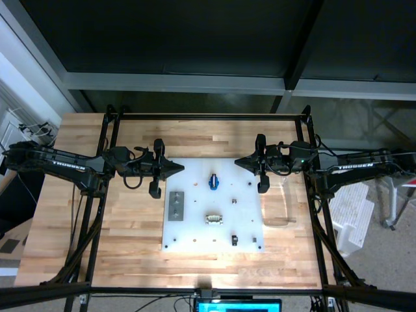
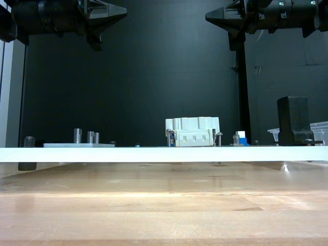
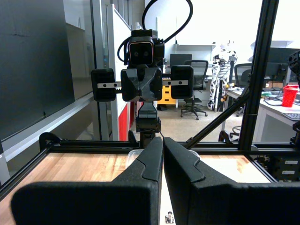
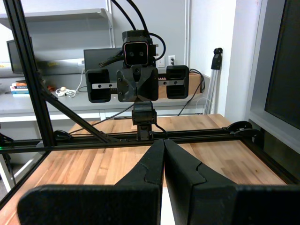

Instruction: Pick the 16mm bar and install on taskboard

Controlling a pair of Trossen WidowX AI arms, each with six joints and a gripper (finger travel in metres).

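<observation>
The right claw (image 4: 164, 141) is seen from behind. Its two black fingers (image 4: 140, 180) are pressed together, and nothing is held between them. The wooden worktop (image 4: 93, 164) is seen past it. Across from it, the left claw (image 4: 137, 86) is pointed back this way, with a small camera (image 4: 136, 54) fixed on top. The far edge of the worktop is lined by a black metal frame (image 4: 197, 133). A dark screen (image 4: 101, 58) is seen behind.
</observation>
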